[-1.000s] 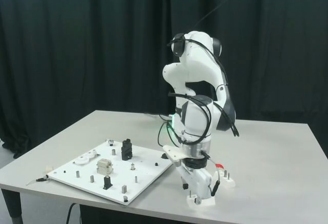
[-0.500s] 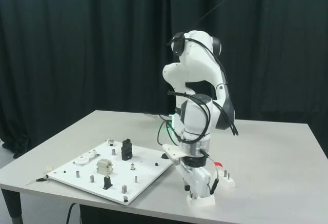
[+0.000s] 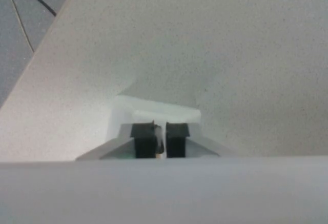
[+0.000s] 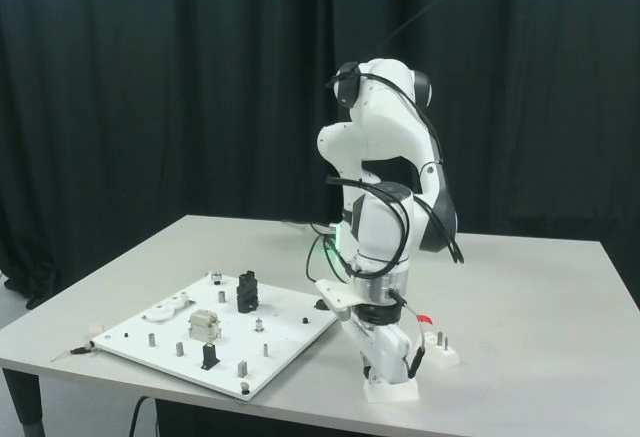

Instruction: Pick round peg 1.

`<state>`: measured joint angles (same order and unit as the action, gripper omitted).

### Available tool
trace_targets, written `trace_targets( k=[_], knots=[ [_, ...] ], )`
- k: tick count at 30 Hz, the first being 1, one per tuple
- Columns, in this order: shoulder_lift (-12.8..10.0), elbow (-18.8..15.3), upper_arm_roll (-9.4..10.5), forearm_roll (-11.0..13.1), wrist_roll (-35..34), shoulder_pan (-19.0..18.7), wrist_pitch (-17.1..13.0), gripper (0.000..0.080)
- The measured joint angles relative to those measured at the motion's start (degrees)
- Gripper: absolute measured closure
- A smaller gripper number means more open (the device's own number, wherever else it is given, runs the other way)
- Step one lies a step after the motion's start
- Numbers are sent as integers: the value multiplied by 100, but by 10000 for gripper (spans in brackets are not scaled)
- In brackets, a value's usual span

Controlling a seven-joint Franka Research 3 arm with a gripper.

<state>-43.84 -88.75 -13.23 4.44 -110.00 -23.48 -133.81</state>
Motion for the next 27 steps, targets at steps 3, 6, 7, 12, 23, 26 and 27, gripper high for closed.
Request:
trace_targets(
  k=[3,6,7,12,23,26,27],
  knots=[
    [1,0,2,0,0,0,-17,628],
    [10,0,4,0,1,0,-29,783],
    [17,0,5,0,1,-1,-29,783],
    [114,0,5,0,10,-3,-7,783],
    [517,0,5,-14,92,-3,400,784],
    [603,0,4,-22,113,-4,498,784],
    [625,0,5,-25,119,-4,521,784]
  ],
)
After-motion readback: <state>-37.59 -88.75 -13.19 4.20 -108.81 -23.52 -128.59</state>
